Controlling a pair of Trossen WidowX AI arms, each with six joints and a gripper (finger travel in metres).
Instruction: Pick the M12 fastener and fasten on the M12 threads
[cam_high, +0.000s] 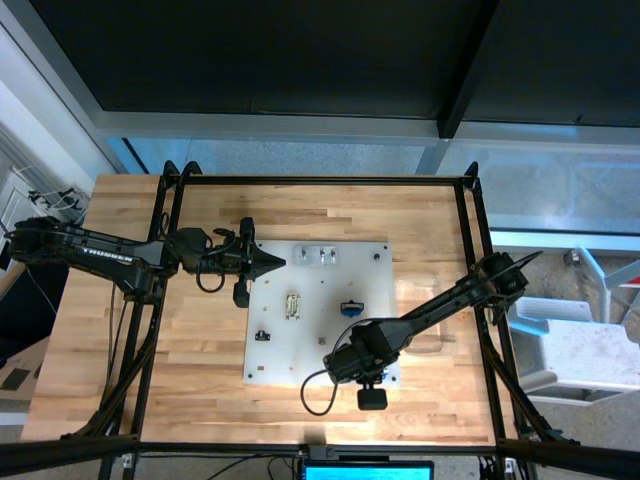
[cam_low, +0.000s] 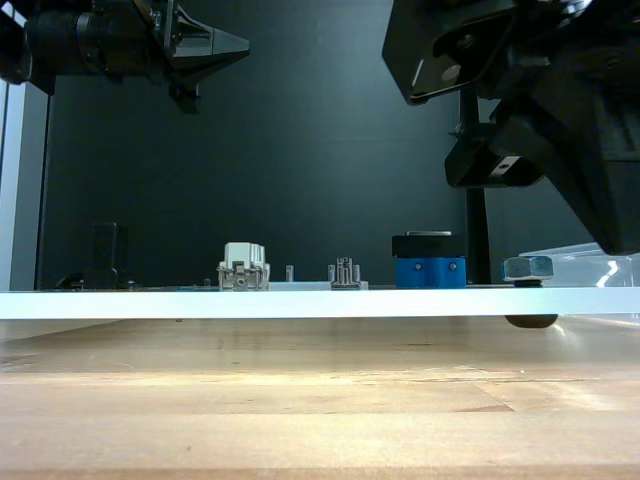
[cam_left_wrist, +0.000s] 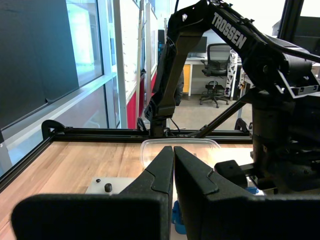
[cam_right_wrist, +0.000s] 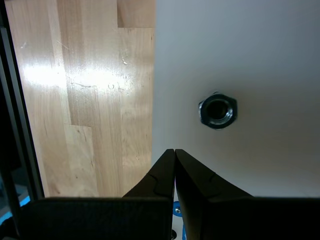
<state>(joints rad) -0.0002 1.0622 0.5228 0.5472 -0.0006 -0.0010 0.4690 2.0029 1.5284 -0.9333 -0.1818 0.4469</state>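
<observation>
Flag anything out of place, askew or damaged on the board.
Nothing stands out. The M12 nut sits level on top of its stud on the white board. The right claw hangs shut and empty above the board near it; the left claw is shut, over the board's far left.

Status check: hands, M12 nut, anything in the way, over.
Left hand shut, parked high over board's left edge. Right hand shut, empty, above the board beside nut. Nut sits on its stud. Nothing in the way.
</observation>
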